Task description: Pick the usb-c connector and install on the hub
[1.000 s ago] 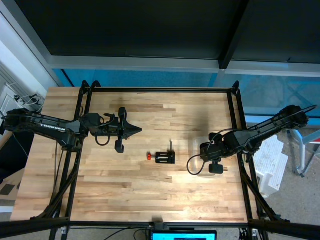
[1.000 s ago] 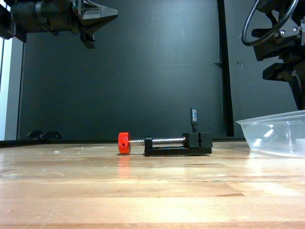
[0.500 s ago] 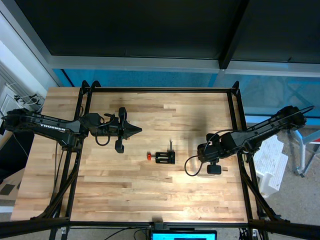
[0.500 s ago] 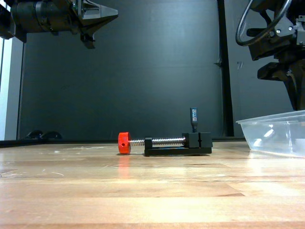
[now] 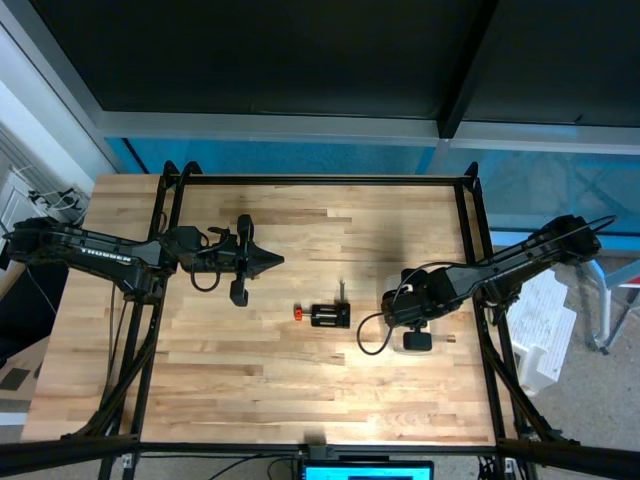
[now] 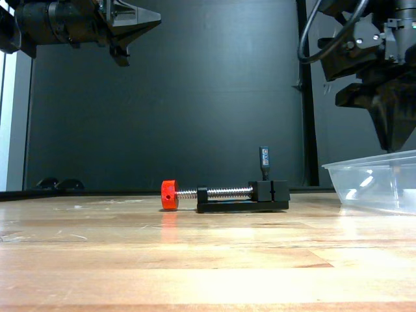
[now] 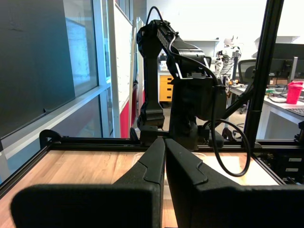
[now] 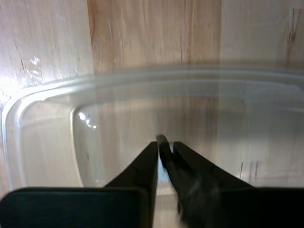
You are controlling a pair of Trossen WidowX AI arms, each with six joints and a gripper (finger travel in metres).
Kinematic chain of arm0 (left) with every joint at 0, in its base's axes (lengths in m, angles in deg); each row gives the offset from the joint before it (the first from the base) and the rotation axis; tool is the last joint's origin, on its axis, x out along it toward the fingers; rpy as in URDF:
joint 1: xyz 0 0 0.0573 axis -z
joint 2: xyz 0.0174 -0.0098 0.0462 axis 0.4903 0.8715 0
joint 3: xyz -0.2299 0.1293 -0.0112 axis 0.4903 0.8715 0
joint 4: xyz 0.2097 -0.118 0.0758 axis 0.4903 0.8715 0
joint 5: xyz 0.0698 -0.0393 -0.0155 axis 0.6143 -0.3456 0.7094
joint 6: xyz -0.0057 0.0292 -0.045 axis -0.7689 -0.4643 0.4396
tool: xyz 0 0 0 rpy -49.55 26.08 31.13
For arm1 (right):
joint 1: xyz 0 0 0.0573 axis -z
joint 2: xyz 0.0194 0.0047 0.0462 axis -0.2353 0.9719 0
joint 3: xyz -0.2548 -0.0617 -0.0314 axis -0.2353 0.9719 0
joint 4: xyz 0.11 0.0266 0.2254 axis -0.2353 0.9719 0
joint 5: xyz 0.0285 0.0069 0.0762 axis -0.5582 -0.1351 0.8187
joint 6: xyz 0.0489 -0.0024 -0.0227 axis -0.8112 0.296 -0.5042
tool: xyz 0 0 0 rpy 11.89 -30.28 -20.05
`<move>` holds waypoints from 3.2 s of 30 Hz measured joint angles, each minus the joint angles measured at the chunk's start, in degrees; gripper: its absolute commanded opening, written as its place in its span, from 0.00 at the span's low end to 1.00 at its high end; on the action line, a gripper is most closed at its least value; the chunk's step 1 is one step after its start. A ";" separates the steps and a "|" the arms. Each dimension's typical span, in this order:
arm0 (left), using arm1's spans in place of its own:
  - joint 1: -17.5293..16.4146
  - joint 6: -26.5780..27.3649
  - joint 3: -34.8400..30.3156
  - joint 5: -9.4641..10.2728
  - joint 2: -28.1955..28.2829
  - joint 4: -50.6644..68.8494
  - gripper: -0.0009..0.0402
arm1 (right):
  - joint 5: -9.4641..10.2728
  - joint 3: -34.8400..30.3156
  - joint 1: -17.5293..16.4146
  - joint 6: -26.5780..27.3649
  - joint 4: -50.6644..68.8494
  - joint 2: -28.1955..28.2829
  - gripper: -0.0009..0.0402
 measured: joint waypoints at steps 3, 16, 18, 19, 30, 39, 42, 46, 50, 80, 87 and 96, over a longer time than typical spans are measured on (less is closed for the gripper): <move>0.00 0.00 0.00 0.00 0.00 0.00 0.02 | -0.15 -1.66 0.35 0.00 0.00 1.81 0.27; 0.00 -0.02 -0.02 0.00 0.00 0.02 0.02 | -0.44 -5.33 1.20 -0.61 0.15 5.99 0.37; 0.00 -0.02 0.00 0.00 0.00 0.02 0.02 | -0.42 -5.31 1.20 -1.22 0.55 5.97 0.37; 0.00 -0.02 -0.02 0.02 0.00 0.00 0.02 | -0.42 -5.14 1.20 -1.53 0.50 5.86 0.37; 0.00 -0.02 -0.02 0.00 0.00 0.00 0.02 | -0.44 -1.99 1.22 -2.71 0.13 2.43 0.37; 0.00 -0.02 0.00 0.00 0.00 0.00 0.02 | -0.44 -1.22 1.11 -1.95 -0.02 1.81 0.37; 0.00 -0.02 0.00 0.02 0.00 0.00 0.02 | -0.44 -1.22 1.01 -1.29 -0.09 1.75 0.37; 0.00 0.00 0.00 0.02 0.00 0.00 0.02 | -0.42 -1.22 0.96 -1.18 -0.28 1.73 0.37; 0.00 -0.02 0.00 0.02 0.00 0.00 0.02 | -0.42 -1.20 0.87 -1.03 -0.61 1.73 0.37; 0.00 -0.02 -0.02 0.00 0.00 0.00 0.02 | 1.53 6.86 -0.61 5.42 -13.38 2.34 0.37; 0.00 0.00 0.00 0.00 0.00 0.02 0.02 | 1.09 8.98 -0.81 5.01 -16.13 2.36 0.37; 0.00 -0.02 -0.02 0.00 0.00 0.00 0.02 | 1.07 10.32 -0.92 5.31 -18.05 2.36 0.37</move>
